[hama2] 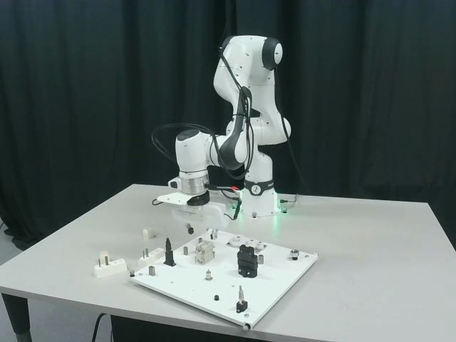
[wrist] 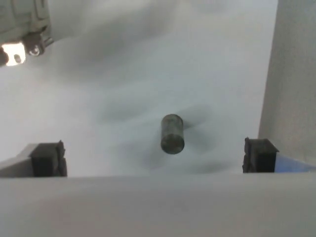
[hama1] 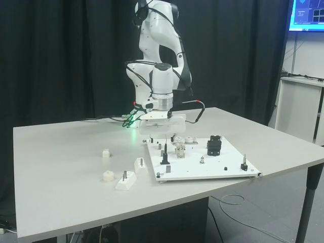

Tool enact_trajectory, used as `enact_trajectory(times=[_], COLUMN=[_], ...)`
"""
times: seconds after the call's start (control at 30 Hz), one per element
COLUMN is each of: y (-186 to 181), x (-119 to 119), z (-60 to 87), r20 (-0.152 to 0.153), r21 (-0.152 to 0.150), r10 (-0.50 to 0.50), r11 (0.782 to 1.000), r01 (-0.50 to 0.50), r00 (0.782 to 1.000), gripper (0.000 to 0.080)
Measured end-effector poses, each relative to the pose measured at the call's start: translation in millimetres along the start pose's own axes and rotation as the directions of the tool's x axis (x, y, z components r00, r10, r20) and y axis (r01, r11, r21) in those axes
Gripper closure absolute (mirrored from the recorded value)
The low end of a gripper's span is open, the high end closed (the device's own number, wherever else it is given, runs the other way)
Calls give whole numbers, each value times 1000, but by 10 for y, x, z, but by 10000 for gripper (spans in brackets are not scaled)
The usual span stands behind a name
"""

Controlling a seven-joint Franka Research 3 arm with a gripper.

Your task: Pick round peg 2.

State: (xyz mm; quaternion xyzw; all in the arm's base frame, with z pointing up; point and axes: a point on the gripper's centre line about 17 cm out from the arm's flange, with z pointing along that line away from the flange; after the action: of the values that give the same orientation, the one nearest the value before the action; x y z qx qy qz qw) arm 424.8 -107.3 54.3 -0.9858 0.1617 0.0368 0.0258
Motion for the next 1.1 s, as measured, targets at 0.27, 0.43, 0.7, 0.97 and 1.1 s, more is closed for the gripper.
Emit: enact_trajectory(times=[0.27,0.43,0.7,0.97,1.1], y=[1,3,12,20,22], x=[4,10,32,51,68], z=[0,-1,0,1,-3], r20=[-1,-3,-11,-15,-19], r21=[0,-1,-4,-7,-8], r10=[0,0,0,1,0], r11=[1000,1000,1000,1000,1000], r01=[0,0,0,-1,-1], r00=[1000,1000,1000,1000,1000], gripper=[3,3,3,3,3])
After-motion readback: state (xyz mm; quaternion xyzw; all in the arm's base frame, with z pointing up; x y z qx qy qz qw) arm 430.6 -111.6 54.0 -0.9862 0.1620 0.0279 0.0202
